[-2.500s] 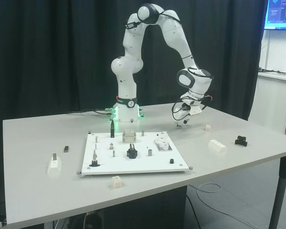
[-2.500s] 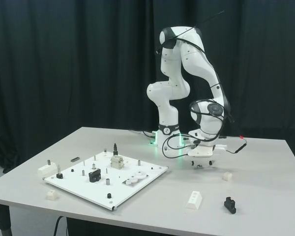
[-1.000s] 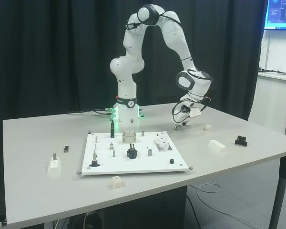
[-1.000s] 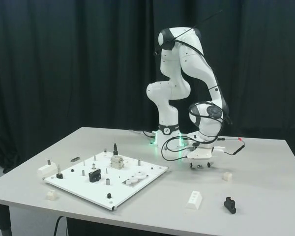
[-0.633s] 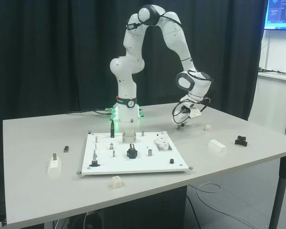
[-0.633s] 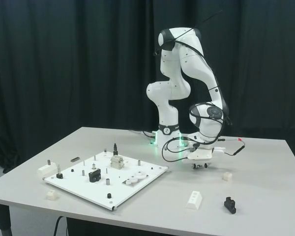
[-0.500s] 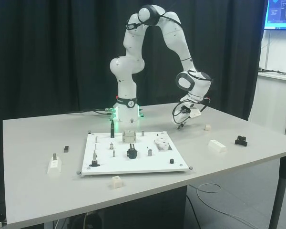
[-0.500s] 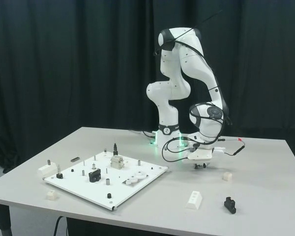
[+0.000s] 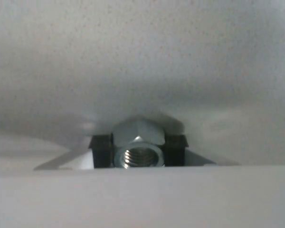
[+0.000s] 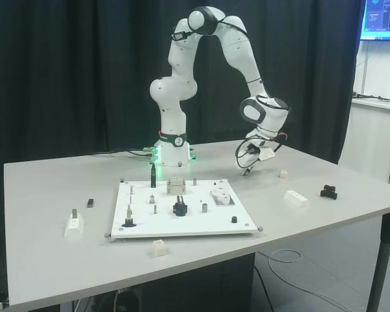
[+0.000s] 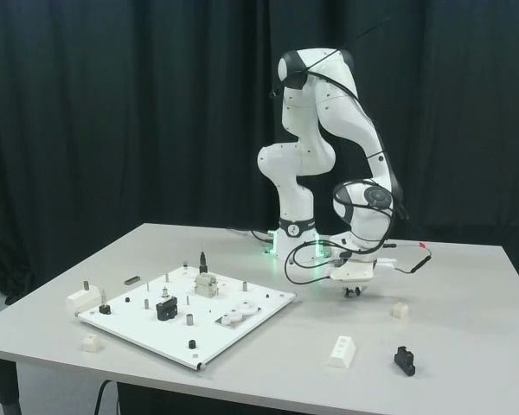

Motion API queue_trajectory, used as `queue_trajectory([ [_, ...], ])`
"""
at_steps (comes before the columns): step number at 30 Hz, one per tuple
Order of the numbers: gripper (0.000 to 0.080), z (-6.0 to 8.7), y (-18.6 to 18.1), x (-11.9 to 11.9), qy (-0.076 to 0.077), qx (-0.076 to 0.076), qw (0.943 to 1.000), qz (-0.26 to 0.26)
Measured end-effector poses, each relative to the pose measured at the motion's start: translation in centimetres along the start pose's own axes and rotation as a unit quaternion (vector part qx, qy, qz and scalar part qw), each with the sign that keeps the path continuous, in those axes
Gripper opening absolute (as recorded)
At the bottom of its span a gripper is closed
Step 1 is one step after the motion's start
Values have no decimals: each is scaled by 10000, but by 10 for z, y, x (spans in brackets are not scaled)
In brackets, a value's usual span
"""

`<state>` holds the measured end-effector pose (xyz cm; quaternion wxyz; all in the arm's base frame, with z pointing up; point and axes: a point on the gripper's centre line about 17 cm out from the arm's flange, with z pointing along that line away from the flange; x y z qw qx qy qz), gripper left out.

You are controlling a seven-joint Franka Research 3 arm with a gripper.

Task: Pick bolt 4.

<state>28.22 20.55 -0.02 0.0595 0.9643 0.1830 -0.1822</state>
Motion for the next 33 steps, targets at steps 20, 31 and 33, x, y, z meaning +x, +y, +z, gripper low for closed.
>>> queue_trajectory([
  [20,225,-58,18,-5,47,7,9999,113],
  [31,225,-69,24,-6,89,37,9998,176],
  [33,225,-70,24,-6,95,39,9998,170],
])
